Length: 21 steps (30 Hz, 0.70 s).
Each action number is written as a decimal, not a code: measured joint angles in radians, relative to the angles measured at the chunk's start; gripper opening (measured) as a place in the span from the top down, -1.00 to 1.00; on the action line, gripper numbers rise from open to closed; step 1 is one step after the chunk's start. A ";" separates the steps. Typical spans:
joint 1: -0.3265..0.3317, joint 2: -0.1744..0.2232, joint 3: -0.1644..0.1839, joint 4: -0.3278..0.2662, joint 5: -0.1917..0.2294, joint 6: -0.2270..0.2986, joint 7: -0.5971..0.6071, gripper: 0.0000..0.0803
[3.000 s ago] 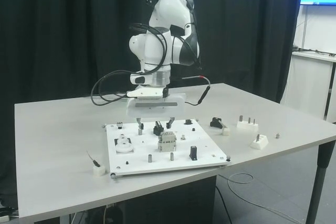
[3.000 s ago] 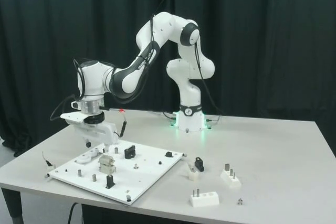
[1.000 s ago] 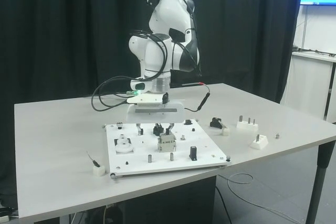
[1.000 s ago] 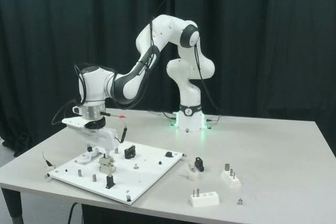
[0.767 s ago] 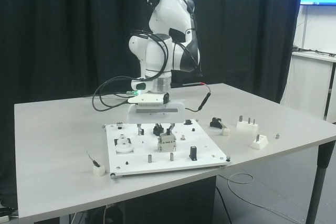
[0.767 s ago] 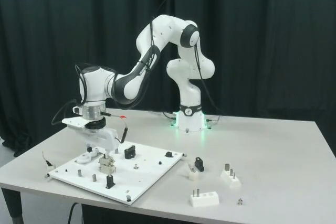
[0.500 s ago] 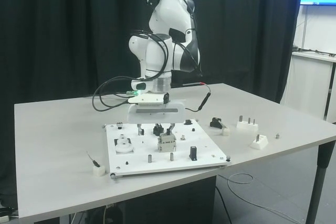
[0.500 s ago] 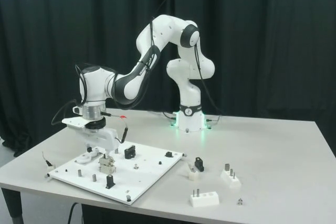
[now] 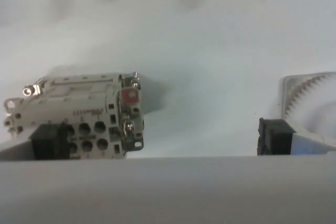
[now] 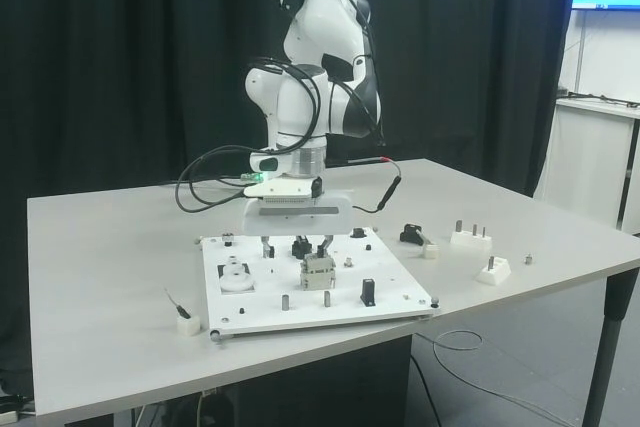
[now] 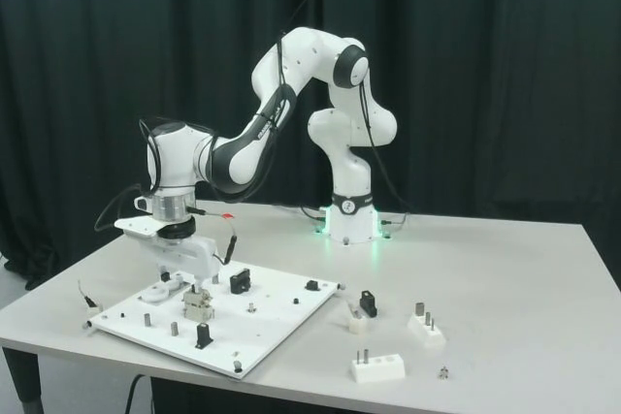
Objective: Insert waterproof.
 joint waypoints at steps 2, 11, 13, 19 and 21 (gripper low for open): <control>0.000 0.000 0.000 0.000 0.000 0.000 0.000 -0.99; 0.000 0.002 0.009 -0.023 0.004 0.031 -0.001 -0.99; 0.000 -0.003 0.009 -0.029 0.005 0.035 -0.002 -0.99; 0.000 -0.007 0.009 -0.031 -0.003 0.043 -0.013 -0.99; 0.000 -0.007 0.009 -0.031 -0.008 0.047 -0.014 -0.99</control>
